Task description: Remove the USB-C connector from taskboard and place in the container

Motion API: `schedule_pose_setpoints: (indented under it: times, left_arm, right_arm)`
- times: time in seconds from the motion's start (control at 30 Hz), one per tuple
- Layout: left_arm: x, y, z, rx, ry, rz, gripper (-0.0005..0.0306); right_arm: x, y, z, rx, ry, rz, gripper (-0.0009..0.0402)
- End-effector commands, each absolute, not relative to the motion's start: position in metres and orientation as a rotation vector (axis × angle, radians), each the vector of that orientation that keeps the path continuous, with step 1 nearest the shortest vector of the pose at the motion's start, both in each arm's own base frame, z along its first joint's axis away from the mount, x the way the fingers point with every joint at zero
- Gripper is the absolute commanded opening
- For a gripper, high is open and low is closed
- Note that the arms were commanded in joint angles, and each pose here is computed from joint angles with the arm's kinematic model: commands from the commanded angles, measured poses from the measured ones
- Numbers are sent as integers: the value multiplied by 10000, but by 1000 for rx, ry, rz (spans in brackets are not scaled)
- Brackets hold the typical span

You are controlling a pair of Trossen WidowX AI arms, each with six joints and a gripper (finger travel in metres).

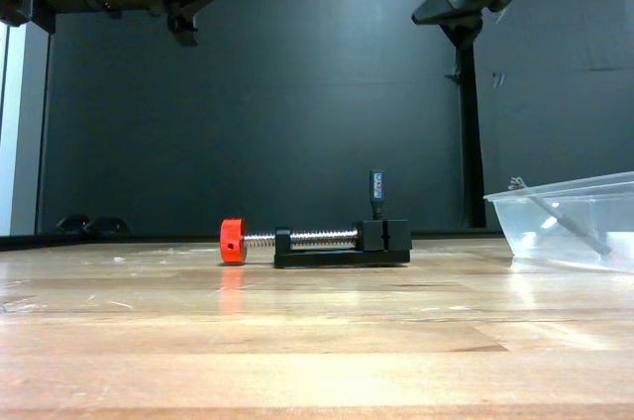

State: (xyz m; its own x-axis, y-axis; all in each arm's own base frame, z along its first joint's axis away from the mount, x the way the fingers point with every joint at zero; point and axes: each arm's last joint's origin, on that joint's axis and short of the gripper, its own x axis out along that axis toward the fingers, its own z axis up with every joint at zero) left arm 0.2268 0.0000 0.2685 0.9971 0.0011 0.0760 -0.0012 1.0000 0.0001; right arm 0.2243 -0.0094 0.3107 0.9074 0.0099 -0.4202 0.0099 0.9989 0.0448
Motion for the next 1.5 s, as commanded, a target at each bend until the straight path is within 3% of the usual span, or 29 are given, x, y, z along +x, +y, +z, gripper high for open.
schedule_pose_setpoints:
  times: [0.03, 0.37, 0.77, 1.5]
  left_arm:
    - [2269, 0, 2686, 0, -76, 1, 0]
    - [2268, 1, 2686, 0, -77, 1, 0]
    - [2268, 0, 2686, 0, -77, 1, 0]
    - [2268, 1, 2686, 0, -77, 2, 0]
  right_arm:
    - [2251, -92, 3126, 39, 353, 2, 0]
    - [2257, -89, 3012, 51, 142, 1, 0]
    - [2243, -102, 2907, 41, 23, -42, 0]
    - [2239, -85, 2893, 37, 3, 2, 0]
